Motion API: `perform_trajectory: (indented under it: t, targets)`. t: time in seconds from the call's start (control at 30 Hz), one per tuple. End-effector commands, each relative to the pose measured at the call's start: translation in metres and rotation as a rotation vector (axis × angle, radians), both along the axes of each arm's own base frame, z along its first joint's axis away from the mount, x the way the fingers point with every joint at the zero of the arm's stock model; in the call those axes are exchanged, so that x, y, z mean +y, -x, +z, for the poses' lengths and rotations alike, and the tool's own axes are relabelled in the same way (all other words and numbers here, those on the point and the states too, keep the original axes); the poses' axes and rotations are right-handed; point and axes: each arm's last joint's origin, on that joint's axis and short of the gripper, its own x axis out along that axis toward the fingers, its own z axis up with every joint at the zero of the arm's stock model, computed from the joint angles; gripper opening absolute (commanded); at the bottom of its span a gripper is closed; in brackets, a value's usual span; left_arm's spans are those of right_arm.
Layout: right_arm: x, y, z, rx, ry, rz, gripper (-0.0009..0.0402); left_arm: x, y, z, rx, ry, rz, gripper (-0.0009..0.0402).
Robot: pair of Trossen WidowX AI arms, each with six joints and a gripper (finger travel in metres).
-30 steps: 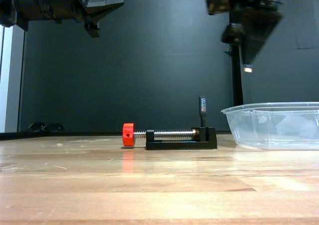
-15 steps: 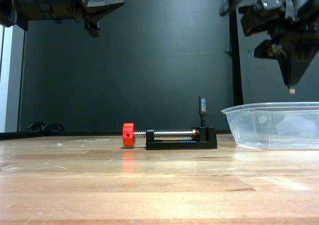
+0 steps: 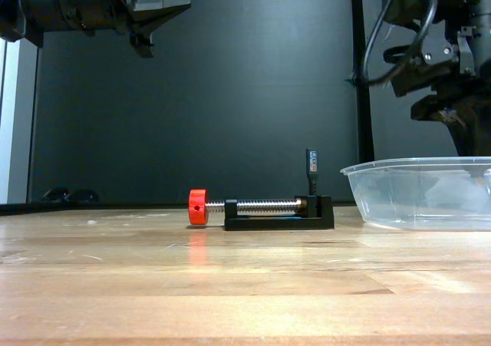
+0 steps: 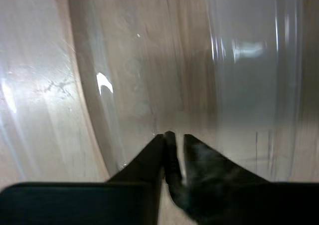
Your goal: Remove the USB-C connector from the USB-C receptacle and place in the container
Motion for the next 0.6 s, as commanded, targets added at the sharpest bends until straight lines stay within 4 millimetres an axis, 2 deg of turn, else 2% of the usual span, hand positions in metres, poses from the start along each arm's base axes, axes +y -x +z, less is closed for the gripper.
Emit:
perform_trajectory:
  t: [0.03, 0.2, 0.33, 0.43, 0.6]
  targets:
    - [0.0, 0.0, 0.0, 0.0, -0.002, -0.012, 0.0124, 0.0, 0.0, 0.0, 0.0, 0.0, 0.0, 0.0]
    - [0.002, -0.005, 0.008, -0.032, -0.011, -0.02, 0.0196, 0.0, 0.0, 0.0, 0.0, 0.0, 0.0, 0.0]
    - [0.002, -0.007, 0.012, -0.044, -0.016, -0.026, 0.0236, 0.0, 0.0, 0.0, 0.0, 0.0, 0.0, 0.0]
    - [0.002, -0.007, 0.012, -0.045, -0.016, -0.027, 0.0249, 0.0, 0.0, 0.0, 0.0, 0.0, 0.0, 0.0]
    - [0.002, -0.007, 0.012, -0.045, -0.017, -0.027, 0.0246, 0.0, 0.0, 0.0, 0.0, 0.0, 0.0, 0.0]
